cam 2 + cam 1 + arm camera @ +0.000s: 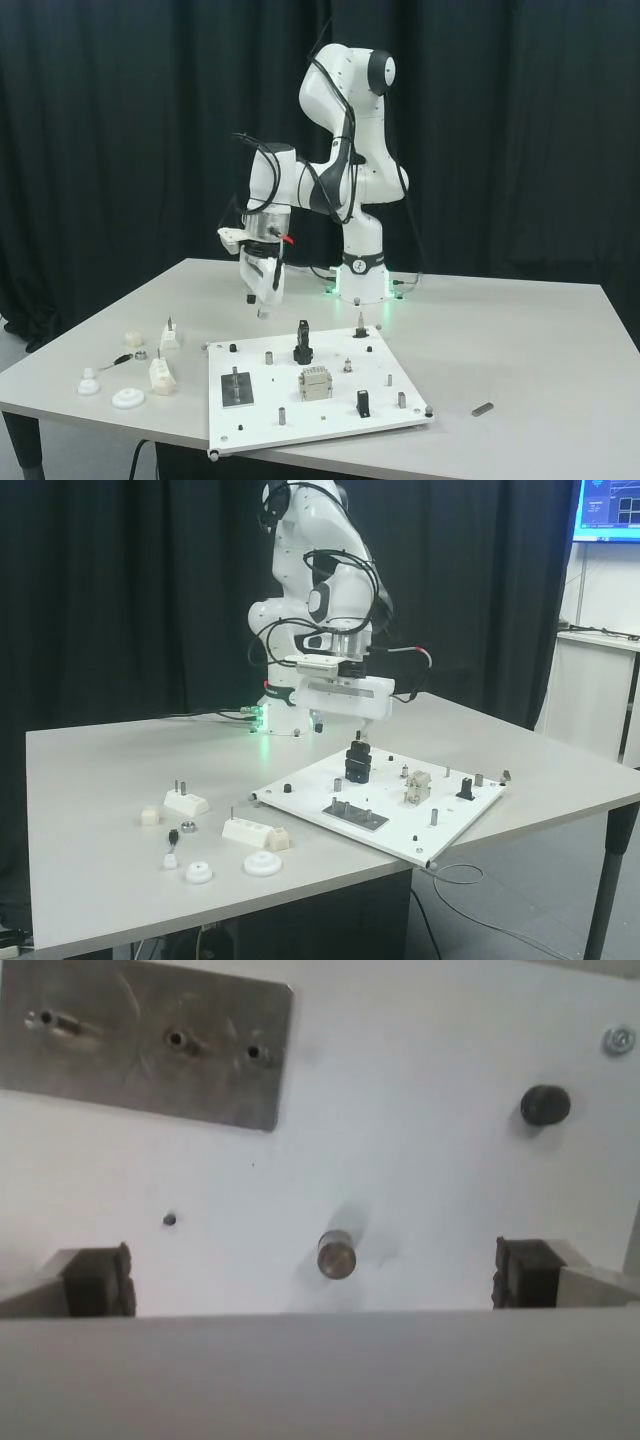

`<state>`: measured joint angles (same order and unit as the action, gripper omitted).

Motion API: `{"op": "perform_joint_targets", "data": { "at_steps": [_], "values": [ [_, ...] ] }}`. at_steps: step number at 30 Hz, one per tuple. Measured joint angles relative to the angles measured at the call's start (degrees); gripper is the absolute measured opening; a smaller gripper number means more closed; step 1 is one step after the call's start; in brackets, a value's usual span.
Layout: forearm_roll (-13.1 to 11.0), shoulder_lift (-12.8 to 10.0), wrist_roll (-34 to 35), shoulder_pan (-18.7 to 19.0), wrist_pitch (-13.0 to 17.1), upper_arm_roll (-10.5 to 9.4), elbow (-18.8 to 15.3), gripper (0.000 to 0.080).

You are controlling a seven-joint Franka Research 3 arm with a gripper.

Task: Pick medium gear.

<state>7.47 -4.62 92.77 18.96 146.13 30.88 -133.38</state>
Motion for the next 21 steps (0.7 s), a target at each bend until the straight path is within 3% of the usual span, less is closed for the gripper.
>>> {"op": "perform_joint_targets", "data": {
  "at_steps": [13,21],
  "values": [
    [0.0,-0.34,-8.69,-2.02,0.79,0.01,1.26,0.08],
    [0.0,-2.33,-15.98,-4.5,2.5,0.19,3.61,0.08]
  ]
}}
